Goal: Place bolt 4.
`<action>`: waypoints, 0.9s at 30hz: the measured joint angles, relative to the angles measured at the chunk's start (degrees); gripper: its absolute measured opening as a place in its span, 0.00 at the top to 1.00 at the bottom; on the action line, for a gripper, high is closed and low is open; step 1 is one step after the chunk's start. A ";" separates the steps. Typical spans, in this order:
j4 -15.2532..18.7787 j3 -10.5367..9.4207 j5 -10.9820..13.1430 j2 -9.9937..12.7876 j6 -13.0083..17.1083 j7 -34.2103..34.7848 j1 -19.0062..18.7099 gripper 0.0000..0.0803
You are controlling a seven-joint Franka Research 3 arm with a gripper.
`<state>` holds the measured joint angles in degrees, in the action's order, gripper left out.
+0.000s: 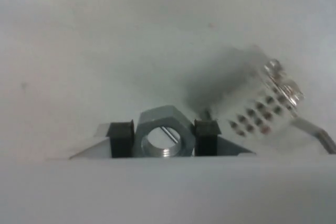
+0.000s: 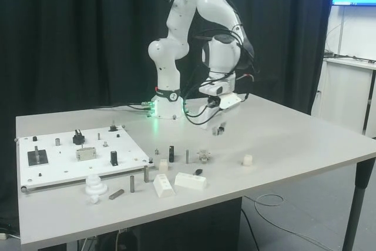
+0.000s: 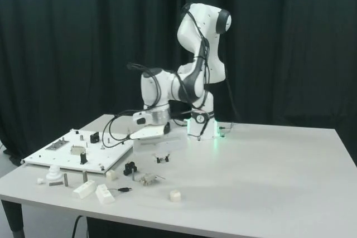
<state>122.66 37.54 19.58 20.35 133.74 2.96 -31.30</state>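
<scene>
Clearly we pinch the bolt [image 1: 161, 139] between the gripper's [image 1: 163, 138] black pads, above the table [image 2: 294, 139] and well apart from the white board [image 2: 53, 168], so a slip or tilt in that narrow hold could spoil its seating.

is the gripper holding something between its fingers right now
Yes, in the wrist view the gripper has a grey hex nut clamped between its two black fingertips, above the table.
</scene>
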 joint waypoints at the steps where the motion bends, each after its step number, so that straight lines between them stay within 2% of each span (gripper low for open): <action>1: 0.30 -0.38 -0.13 0.00 0.82 0.47 -0.11 0.70; 12: 3.14 -3.98 -0.59 0.57 8.76 1.04 -0.49 0.70; 22: 3.40 -5.82 -0.75 3.44 12.29 1.04 -0.30 0.70; 27: 3.39 -7.36 -0.75 4.79 13.88 1.04 0.64 0.70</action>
<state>126.06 30.17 18.83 25.15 147.62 4.00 -30.66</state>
